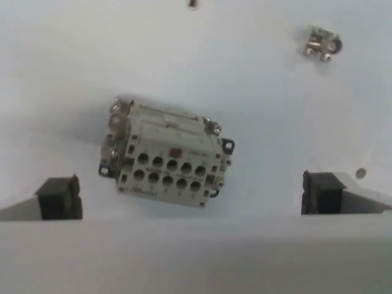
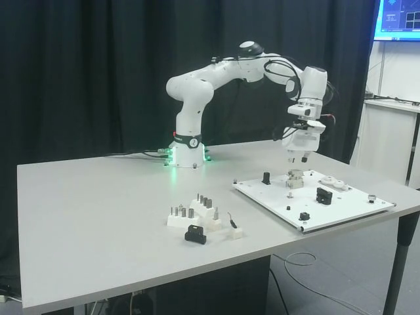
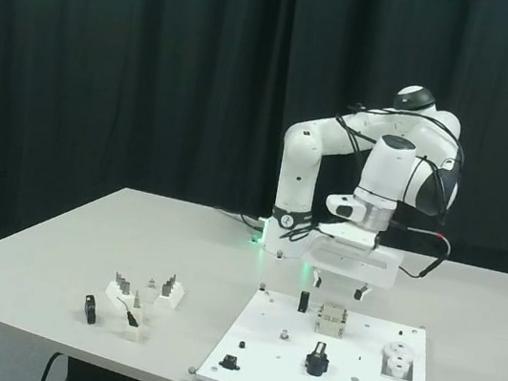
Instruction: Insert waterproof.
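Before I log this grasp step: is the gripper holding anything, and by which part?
Nothing is held. The gripper hangs open above the connector, which sits on the white board, both fingers clear of it.

Black curtains [image 3: 157, 69] behind grey counter [image 2: 85, 210]. Screen [image 2: 397, 20] upper corner, white cabinet [image 2: 387, 138] beside it. Cable [image 2: 298, 259] loops below.
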Robot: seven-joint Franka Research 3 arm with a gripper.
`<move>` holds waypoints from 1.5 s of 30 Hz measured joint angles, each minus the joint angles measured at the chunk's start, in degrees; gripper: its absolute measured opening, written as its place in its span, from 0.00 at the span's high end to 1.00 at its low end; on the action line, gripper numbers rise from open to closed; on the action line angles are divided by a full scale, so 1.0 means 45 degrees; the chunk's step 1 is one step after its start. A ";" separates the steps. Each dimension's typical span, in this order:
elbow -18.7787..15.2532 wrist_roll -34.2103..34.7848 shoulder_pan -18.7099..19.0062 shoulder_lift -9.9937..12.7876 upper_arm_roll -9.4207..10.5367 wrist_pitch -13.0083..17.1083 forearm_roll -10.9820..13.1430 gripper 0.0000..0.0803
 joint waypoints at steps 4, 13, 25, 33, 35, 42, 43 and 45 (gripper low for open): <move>0.0000 0.1207 -0.0155 -0.0027 0.0000 -0.0010 0.0165 0.00; -0.0001 0.2099 -0.0539 -0.0027 -0.0013 0.0006 0.0200 0.00; -0.0072 0.1934 -0.0940 -0.0026 -0.0009 -0.0036 0.0105 0.00; -0.0154 0.1711 -0.1079 -0.0024 0.0038 -0.0129 0.0100 0.00; -0.0159 0.1666 -0.1112 -0.0024 0.0061 -0.0185 0.0100 0.00; -0.0160 0.1656 -0.1195 -0.0024 0.0174 -0.0369 0.0100 0.00; -0.0159 0.1656 -0.1202 -0.0024 0.0189 -0.0371 0.0100 0.00; -0.0159 0.1656 -0.1215 -0.0024 0.0218 -0.0371 0.0100 0.00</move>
